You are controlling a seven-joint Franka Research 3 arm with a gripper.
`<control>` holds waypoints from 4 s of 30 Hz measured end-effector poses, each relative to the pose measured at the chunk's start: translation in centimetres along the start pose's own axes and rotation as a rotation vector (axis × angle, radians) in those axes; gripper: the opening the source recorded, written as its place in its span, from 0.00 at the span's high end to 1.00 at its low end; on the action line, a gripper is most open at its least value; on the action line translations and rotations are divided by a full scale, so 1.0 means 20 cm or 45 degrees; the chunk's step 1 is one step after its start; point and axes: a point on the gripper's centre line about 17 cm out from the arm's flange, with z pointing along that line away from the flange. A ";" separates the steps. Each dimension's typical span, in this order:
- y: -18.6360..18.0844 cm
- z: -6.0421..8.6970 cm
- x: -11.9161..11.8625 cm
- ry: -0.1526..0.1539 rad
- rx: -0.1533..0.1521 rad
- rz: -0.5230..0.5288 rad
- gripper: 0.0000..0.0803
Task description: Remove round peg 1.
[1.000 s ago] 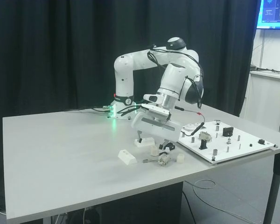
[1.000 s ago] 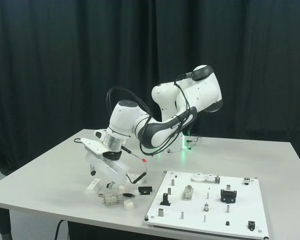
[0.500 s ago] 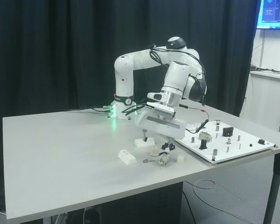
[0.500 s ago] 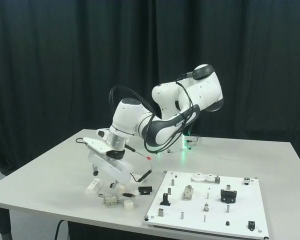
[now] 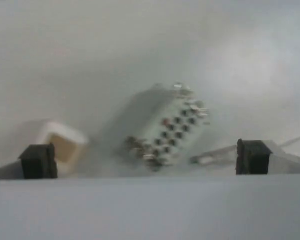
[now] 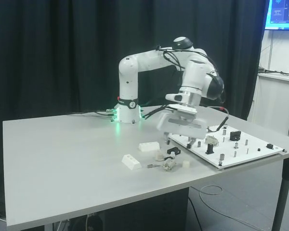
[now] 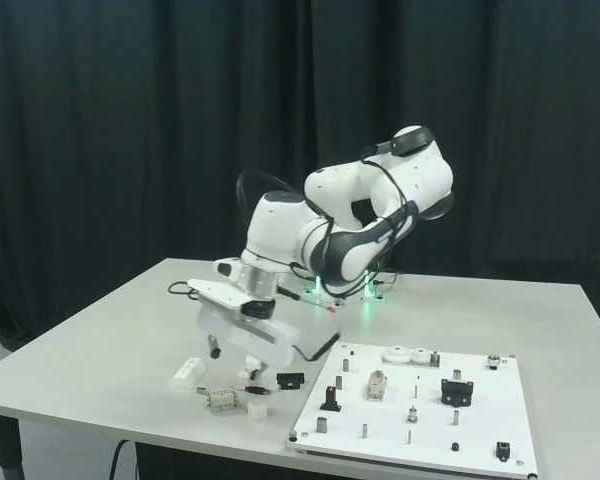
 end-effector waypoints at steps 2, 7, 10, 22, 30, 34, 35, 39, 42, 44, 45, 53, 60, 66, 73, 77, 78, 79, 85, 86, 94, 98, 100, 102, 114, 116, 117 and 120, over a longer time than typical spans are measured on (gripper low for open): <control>-0.07 -0.02 0.01 0.001 0.019 -0.017 0.00; -0.24 -0.08 0.04 0.010 0.062 -0.045 0.00; -0.34 -0.12 0.05 0.012 0.084 -0.046 0.00; -0.70 -0.23 0.09 -0.007 0.158 -0.052 0.00; -0.91 -0.27 0.06 -0.057 0.204 -0.043 0.00; -1.02 -0.29 0.03 -0.081 0.224 -0.035 0.00; -1.04 -0.29 0.03 -0.086 0.228 -0.031 0.00; -1.15 -0.31 0.01 -0.106 0.243 -0.017 0.00; -1.22 -0.31 -0.02 -0.123 0.251 -0.012 0.00; -1.26 -0.31 -0.03 -0.130 0.253 -0.008 0.00; -1.29 -0.32 -0.04 -0.133 0.255 -0.007 0.00; -1.47 -0.31 -0.10 -0.159 0.274 0.003 0.00; -1.60 -0.31 -0.15 -0.175 0.266 0.010 0.00; -1.66 -0.31 -0.18 -0.176 0.249 -0.007 0.00; -1.69 -0.28 -0.18 -0.163 0.234 -0.036 0.00; -1.68 -0.26 -0.17 -0.154 0.228 -0.042 0.00; -1.68 -0.25 -0.17 -0.152 0.228 -0.043 0.00; -1.68 -0.25 -0.16 -0.152 0.228 -0.043 0.00; -1.68 -0.23 -0.14 -0.147 0.230 -0.044 0.00; -1.68 -0.22 -0.14 -0.147 0.232 -0.043 0.00; -1.66 -0.21 -0.10 -0.145 0.244 -0.037 0.00; -1.66 -0.20 -0.08 -0.147 0.250 -0.035 0.00; -1.66 -0.20 -0.08 -0.148 0.254 -0.034 0.00; -1.66 -0.19 -0.07 -0.150 0.258 -0.033 0.00; -1.66 -0.17 -0.07 -0.161 0.269 -0.031 0.00; -1.66 -0.16 -0.07 -0.162 0.268 -0.033 0.00; -1.66 -0.16 -0.07 -0.162 0.266 -0.034 0.00; -1.66 -0.16 -0.07 -0.162 0.263 -0.039 0.00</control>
